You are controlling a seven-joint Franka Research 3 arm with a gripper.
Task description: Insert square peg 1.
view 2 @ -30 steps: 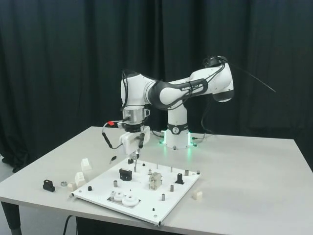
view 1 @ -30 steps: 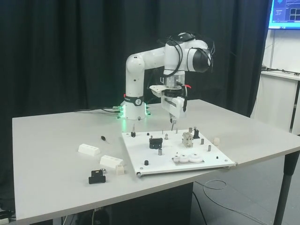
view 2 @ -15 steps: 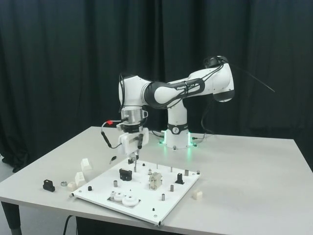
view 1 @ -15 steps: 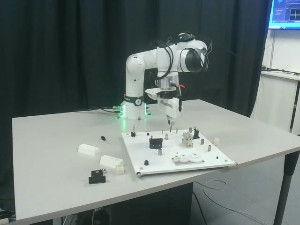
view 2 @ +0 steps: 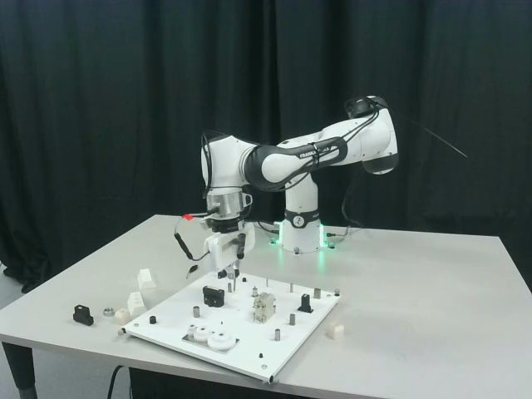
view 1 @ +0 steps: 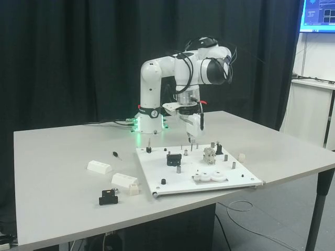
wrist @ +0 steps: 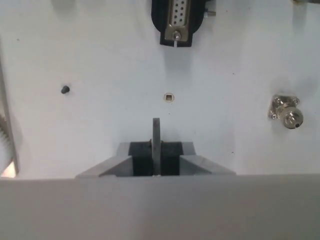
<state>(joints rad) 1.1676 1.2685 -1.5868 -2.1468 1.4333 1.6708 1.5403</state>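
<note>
One peg in hand: the square peg (wrist: 156, 145), a slim grey bar, stands upright between the black pads of the jaws (wrist: 156, 159), which are clamped on its upper part.
Where the peg is: over the white board (view 1: 157, 170), its free end in the air and near the small square hole (wrist: 170, 97), not yet above it in the wrist view.
Neighbours of the hole: a black connector block (wrist: 179, 22) beyond it, a small black stud (wrist: 65, 89) to one side, a metal fitting (wrist: 287, 112) to the other.
Arm: the white arm (view 2: 287, 158) reaches down over the near-base edge of the board on the grey bench (view 1: 57, 183).
Step in hand: by my judgement, the approach and lining up above the hole; insertion has not begun.
Next move calls for: a short sideways shift to bring the peg tip over the hole, its flat sides squared to the hole's edges, then a straight, slow descent.
Risk: a slight twist or offset could catch the tip on the rim.
</note>
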